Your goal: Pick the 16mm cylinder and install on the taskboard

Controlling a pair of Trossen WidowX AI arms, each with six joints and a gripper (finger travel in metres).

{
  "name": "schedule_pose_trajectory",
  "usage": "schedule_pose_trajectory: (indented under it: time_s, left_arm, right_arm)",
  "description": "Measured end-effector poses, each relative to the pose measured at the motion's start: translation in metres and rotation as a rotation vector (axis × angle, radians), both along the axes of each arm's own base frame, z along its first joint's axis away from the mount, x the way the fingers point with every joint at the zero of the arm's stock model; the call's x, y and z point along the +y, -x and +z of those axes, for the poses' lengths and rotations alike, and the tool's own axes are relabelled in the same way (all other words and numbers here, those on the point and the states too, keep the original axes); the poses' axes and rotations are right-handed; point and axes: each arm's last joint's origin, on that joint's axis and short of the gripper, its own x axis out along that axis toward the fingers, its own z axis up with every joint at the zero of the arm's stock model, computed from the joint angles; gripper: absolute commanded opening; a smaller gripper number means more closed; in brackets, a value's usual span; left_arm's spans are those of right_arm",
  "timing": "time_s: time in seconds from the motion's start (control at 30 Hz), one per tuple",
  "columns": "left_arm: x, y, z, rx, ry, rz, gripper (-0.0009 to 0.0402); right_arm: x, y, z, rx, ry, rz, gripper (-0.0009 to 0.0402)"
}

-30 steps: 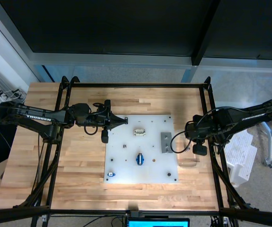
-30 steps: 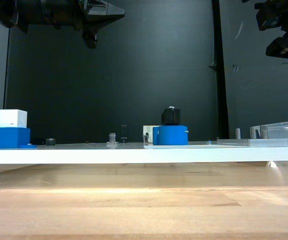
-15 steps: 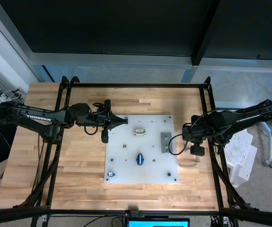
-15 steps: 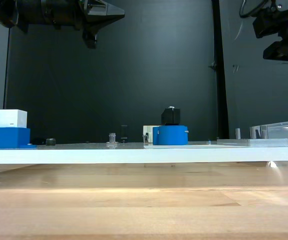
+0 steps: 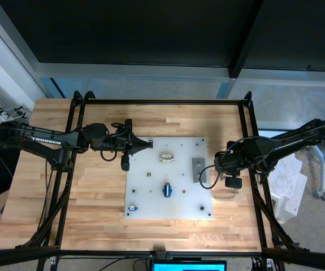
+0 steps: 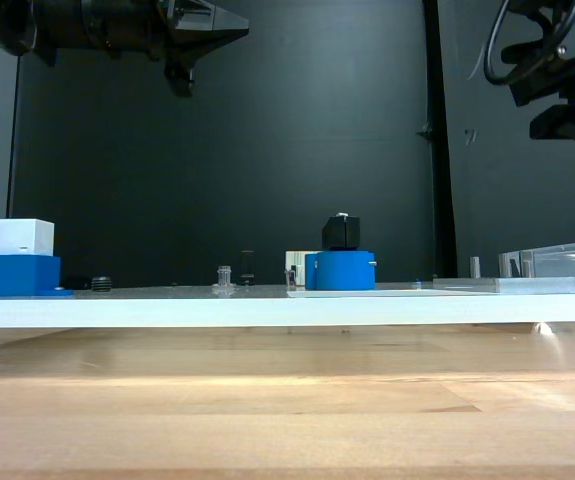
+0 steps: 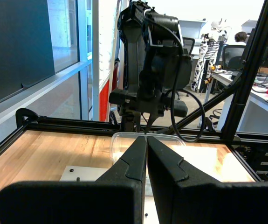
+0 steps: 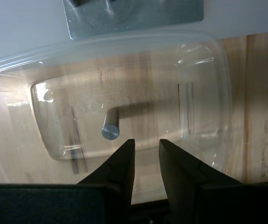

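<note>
Hovering right gripper (image 8: pixel 146 143) above 16mm cylinder (image 8: pixel 110 125) in tray (image 8: pixel 207 49); left gripper (image 5: pixel 149 144) over taskboard (image 5: pixel 151 195).

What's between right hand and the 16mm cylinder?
Bare air, right wrist view: right hand above 16mm cylinder in clear tray. Left hand hangs over taskboard.

From above, the 16mm cylinder (image 8: pixel 110 123) in the clear tray (image 8: pixel 221 93) right of the taskboard (image 5: pixel 179 206) is lost beneath the right gripper (image 8: pixel 147 142). Frame edges crop the grey metal block (image 8: pixel 134 16) and the body of the left gripper (image 7: pixel 147 139) over the taskboard's far-left corner.
</note>
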Motion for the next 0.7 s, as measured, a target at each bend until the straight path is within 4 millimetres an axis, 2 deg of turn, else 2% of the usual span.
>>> schedule_pose_trajectory:
  time_s: [0.7]
  left_arm:
    - [0.000,0.000,0.000,0.000,0.000,0.000,0.0000]
  right_arm:
    - [0.002,0.002,-0.021,-0.003,-0.004,-0.027,0.0159]
